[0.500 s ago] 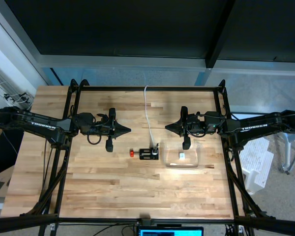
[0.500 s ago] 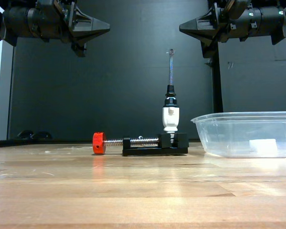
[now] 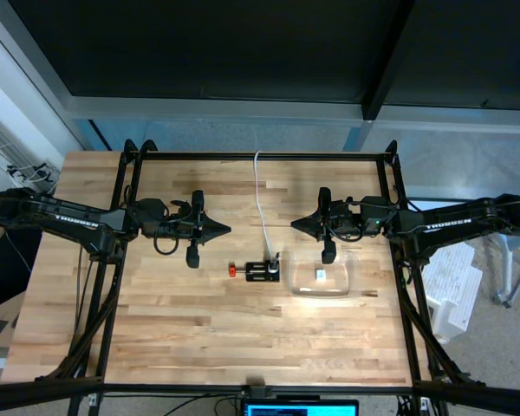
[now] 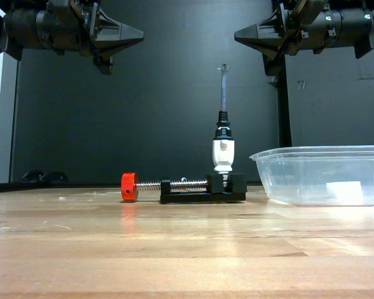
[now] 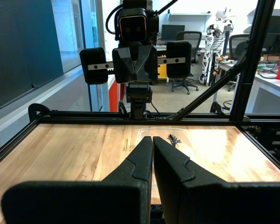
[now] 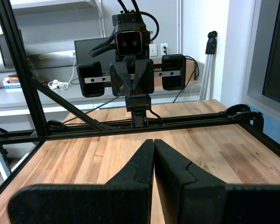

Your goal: Remove the power plug from the receptacle and place in the container

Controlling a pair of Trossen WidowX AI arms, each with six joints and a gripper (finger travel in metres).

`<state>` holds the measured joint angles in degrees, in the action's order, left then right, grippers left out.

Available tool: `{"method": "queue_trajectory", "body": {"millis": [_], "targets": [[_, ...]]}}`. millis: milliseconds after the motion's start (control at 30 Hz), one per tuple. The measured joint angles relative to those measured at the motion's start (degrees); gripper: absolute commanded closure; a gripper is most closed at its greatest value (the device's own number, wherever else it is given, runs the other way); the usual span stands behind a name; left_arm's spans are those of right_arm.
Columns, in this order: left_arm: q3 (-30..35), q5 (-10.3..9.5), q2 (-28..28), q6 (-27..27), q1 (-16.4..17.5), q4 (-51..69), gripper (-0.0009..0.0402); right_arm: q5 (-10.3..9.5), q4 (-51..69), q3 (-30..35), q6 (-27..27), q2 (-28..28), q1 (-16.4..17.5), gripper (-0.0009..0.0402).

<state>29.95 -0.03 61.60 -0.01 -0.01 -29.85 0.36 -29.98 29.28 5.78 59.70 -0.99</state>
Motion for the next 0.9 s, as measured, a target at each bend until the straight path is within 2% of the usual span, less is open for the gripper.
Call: {"method": "queue_trajectory", "body": {"millis": [133, 367, 633, 900], "targets": [[0.0, 0.00, 0.0, 0.0, 0.0, 0.0, 0.0393, -0.39, 4.8, 1.2, 1.4, 0.0, 0.1, 0.0393], [0.0, -0.02, 0.0, 0.0, 0.0, 0.0, 0.0393, -0.57, 26.9, 8.5, 1.2, 0.9, 0.9, 0.0393], [0.0, -0.02, 0.0, 0.0, 0.0, 0.0, 0.0393, -0.52, 48.7, 19.0, -0.2, 6.9, 3.8, 0.0393], [0.0, 0.00, 0.0, 0.0, 0.0, 0.0, 0.0393, -0.44, 65.6, 30.1, -0.3, 14.7, 6.1, 0.0393]]}}
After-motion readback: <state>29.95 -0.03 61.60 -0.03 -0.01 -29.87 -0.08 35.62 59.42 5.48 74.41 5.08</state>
